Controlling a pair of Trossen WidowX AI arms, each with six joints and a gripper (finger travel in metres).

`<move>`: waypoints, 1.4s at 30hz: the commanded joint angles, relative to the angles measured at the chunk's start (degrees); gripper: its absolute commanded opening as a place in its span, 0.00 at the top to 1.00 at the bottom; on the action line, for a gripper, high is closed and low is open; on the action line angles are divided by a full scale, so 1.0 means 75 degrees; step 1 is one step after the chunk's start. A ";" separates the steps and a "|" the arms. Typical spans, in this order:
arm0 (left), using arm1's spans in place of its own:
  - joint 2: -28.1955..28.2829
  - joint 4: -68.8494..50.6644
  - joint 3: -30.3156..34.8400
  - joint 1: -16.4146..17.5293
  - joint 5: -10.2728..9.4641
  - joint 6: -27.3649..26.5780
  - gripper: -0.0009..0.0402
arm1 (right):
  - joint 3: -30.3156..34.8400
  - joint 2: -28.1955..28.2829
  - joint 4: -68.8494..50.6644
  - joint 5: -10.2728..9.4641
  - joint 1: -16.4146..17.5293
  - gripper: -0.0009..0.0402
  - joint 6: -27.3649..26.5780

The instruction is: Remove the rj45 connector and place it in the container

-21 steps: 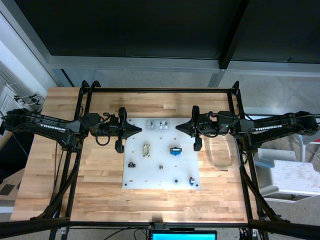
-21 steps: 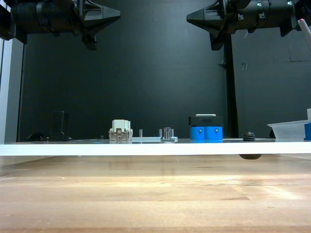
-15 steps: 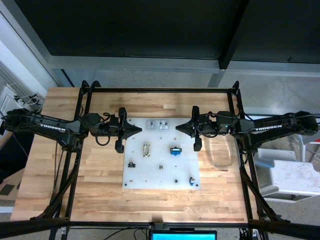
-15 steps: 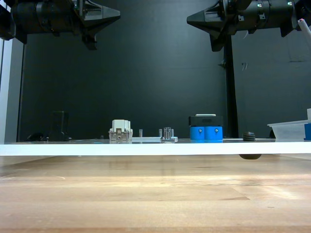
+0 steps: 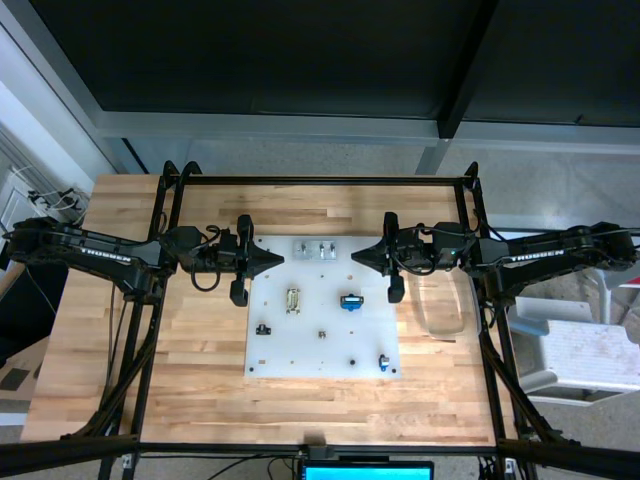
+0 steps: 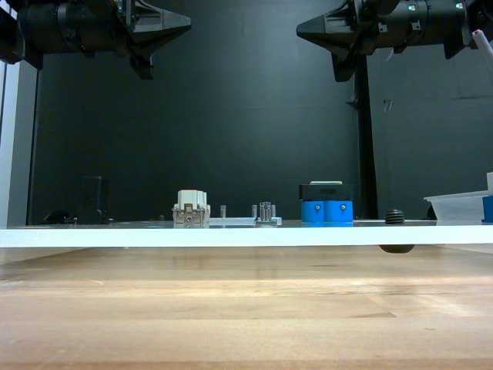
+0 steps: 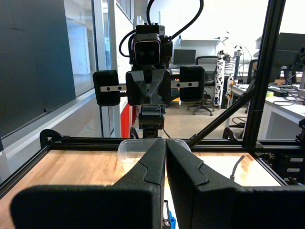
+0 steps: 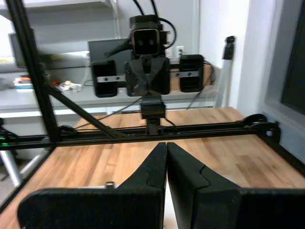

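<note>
High view: my left gripper and right gripper hover with fingers pressed together, tips facing each other over the white board. The container lies behind the right fingertips. I cannot pick out the rj45 connector.

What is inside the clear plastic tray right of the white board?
From above, nothing shows in the shallow transparent plastic tray, only wooden table through it; the right arm hides its far end. Shut, the left gripper and right gripper hover over the white board.
</note>
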 commanded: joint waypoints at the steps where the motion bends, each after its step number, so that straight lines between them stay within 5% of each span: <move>1: 0.0000 0.0003 0.0000 0.0000 0.0003 0.0000 0.98 | 0.0254 -0.0020 -0.0752 0.0306 0.0052 0.98 0.0219; 4: 0.0000 0.0003 0.0000 0.0000 0.0003 0.0000 0.98 | 0.0764 0.0000 -0.2218 0.0676 0.0315 0.98 0.0020; 12: 0.0000 0.0003 0.0000 0.0000 0.0003 0.0000 0.98 | 0.2087 0.0006 -0.5869 0.0822 0.0973 0.98 0.0149; 17: -0.0003 0.0003 0.0000 0.0003 0.0003 0.0000 0.98 | 0.2655 0.0047 -0.7580 0.1204 0.1373 0.98 0.0682; 42: -0.0003 0.0003 0.0000 0.0003 0.0003 0.0000 0.98 | 0.4578 0.1460 -1.1369 0.1390 0.3727 0.98 0.2841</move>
